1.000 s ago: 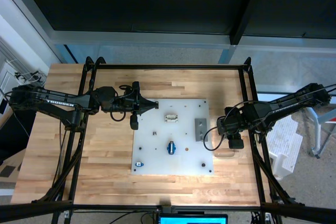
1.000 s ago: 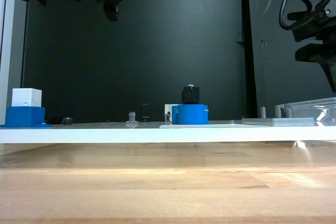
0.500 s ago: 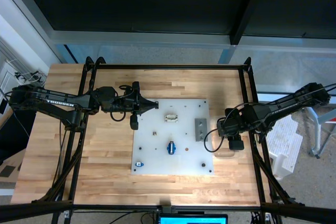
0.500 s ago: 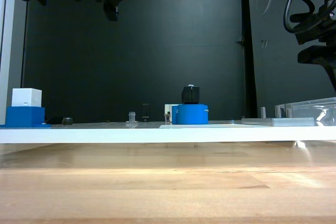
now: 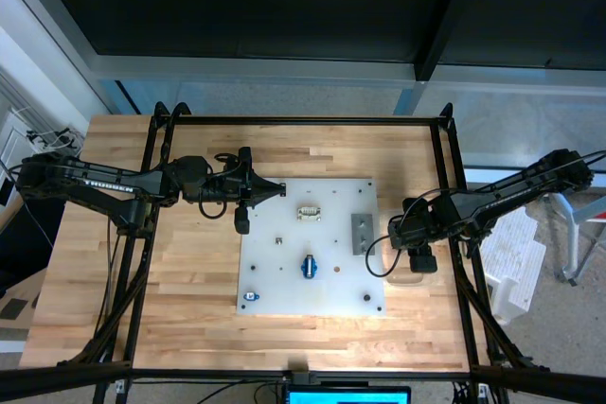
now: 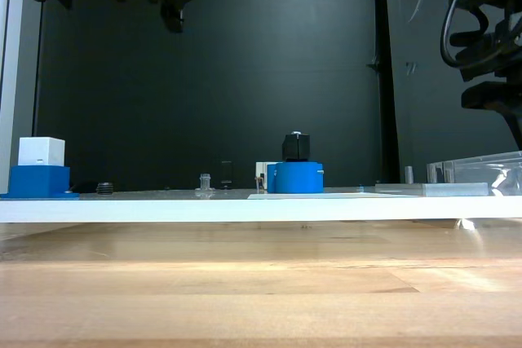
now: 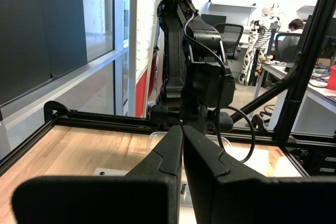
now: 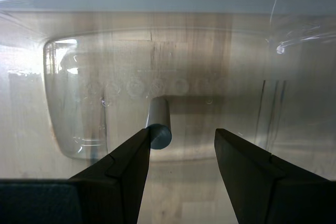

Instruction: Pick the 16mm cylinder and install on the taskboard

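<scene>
The 16mm cylinder point(image 8: 158, 122) is a short grey metal pin lying on its side in the clear plastic tray point(image 8: 94, 77). My right gripper point(image 8: 182, 135) hangs open just above the tray, and its left fingertip is almost against the cylinder's near end. From above, the right gripper point(image 5: 419, 258) sits just off the right edge of the white taskboard point(image 5: 284, 276). My left gripper point(image 7: 182, 129) is shut on nothing and is held high over the board's far left corner point(image 5: 275, 189).
On the taskboard stand a grey metal block point(image 5: 362, 233), a blue connector point(image 5: 308, 266) and a grey multi-pin socket point(image 5: 308, 213). The clear tray point(image 5: 407, 278) lies on the wooden table beside the board. A black frame surrounds the table.
The right arm has shifted slightly over the tray. The left arm has not moved.
</scene>
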Robot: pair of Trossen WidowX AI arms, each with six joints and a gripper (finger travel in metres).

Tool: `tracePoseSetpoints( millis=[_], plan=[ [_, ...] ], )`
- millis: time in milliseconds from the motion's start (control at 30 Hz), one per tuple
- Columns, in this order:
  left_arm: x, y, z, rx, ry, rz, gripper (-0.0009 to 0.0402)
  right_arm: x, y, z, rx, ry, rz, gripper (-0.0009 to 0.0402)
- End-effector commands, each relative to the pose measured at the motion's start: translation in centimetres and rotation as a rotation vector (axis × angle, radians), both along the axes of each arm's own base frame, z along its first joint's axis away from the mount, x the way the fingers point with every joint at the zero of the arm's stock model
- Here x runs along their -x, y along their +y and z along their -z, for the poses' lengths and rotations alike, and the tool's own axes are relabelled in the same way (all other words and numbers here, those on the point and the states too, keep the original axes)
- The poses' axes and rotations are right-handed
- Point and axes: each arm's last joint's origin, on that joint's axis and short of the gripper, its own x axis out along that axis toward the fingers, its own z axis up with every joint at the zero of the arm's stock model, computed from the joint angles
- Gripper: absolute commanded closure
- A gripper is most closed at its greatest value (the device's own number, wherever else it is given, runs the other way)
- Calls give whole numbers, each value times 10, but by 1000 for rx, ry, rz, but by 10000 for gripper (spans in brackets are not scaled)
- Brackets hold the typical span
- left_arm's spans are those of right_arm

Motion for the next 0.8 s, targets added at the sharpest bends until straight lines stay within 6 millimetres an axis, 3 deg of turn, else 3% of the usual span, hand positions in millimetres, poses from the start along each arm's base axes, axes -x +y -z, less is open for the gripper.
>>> tracePoseSetpoints(
  millis=[33,800],
  plan=[
    [0,0,0,0,0,0,393,-1,0,3,3,9,14,224],
    [0,0,0,0,0,0,393,-2,1,5,3,12,12,224]
  ],
)
